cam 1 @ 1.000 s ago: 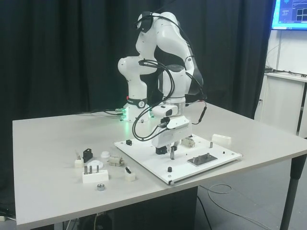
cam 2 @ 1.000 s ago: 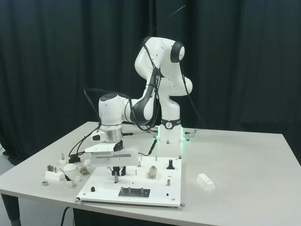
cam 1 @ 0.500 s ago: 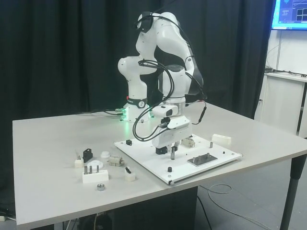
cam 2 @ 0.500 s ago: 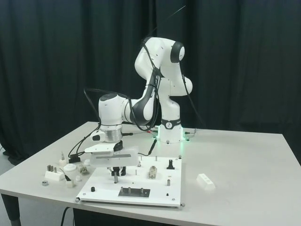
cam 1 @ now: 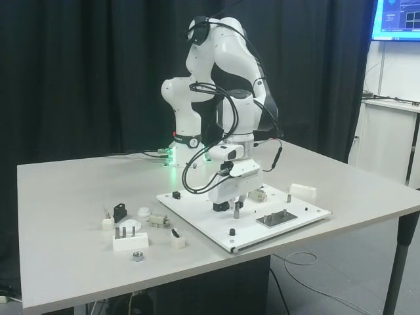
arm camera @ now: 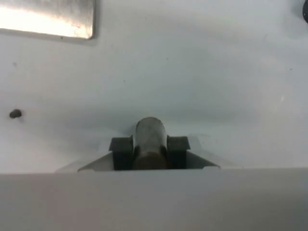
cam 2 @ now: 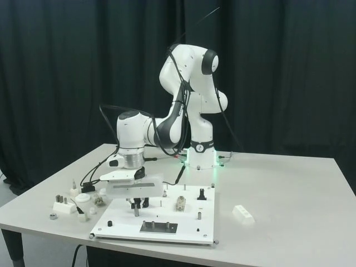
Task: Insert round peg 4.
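Clamping grey round peg, tool holds it upright, seemingly above white board.

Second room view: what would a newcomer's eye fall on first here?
First the white arm, bent low over the white board at the table's near edge. Its gripper holds a grey round peg upright just above the board. Loose small parts lie on the grey table beside the board.

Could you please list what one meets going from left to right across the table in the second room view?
White block with upright pins → tool gripping the grey round peg → grey metal plate → green-lit white arm base → small white block.
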{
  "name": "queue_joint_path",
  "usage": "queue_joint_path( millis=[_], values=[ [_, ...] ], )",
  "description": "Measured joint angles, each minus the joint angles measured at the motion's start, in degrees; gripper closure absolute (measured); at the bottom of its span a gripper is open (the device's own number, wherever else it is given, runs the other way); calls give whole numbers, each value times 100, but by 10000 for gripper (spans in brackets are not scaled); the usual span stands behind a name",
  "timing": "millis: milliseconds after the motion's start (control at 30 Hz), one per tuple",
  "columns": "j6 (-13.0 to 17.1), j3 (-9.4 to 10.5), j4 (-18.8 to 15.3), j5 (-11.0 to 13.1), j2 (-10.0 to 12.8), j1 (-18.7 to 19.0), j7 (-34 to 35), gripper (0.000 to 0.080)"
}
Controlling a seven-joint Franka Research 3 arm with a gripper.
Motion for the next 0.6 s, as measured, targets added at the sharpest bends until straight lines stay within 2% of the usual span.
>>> queue_joint_path(
  millis=[600],
  values=[
    [44,11,3,41,37,8,-165,657]
  ],
)
